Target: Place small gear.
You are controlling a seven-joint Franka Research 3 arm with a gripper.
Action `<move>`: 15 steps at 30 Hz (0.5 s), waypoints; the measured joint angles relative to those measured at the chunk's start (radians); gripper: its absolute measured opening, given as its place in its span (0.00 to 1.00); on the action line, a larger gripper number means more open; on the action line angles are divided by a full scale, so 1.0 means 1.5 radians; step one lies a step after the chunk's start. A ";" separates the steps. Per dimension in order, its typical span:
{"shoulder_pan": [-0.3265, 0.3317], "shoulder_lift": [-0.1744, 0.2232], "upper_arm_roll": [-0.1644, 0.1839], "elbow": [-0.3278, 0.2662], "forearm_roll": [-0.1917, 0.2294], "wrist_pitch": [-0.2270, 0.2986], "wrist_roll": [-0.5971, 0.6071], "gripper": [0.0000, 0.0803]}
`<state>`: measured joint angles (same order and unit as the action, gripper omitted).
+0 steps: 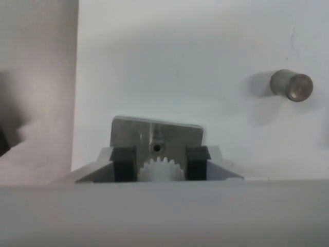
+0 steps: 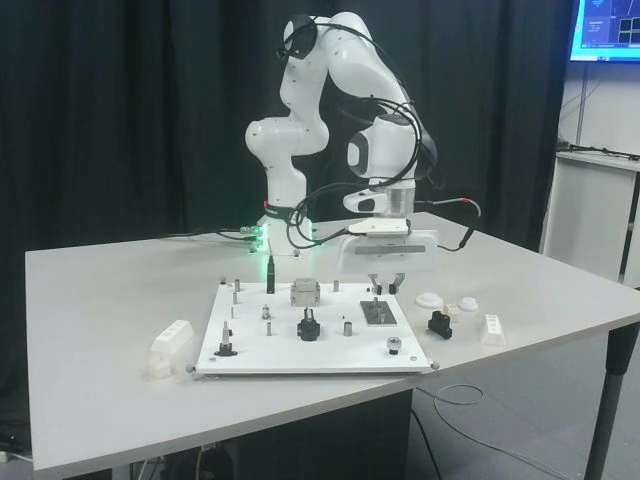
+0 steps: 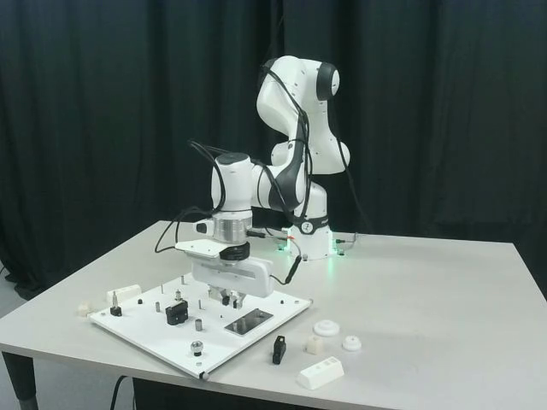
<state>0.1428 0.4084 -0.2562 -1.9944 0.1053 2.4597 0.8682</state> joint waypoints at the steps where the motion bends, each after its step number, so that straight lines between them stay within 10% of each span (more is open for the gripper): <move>1: 0.000 0.000 0.000 0.000 0.000 0.000 -0.001 0.25; 15: 0.022 0.000 0.021 -0.016 0.001 -0.009 -0.003 0.25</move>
<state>0.1755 0.4089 -0.2241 -2.0185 0.1067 2.4468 0.8630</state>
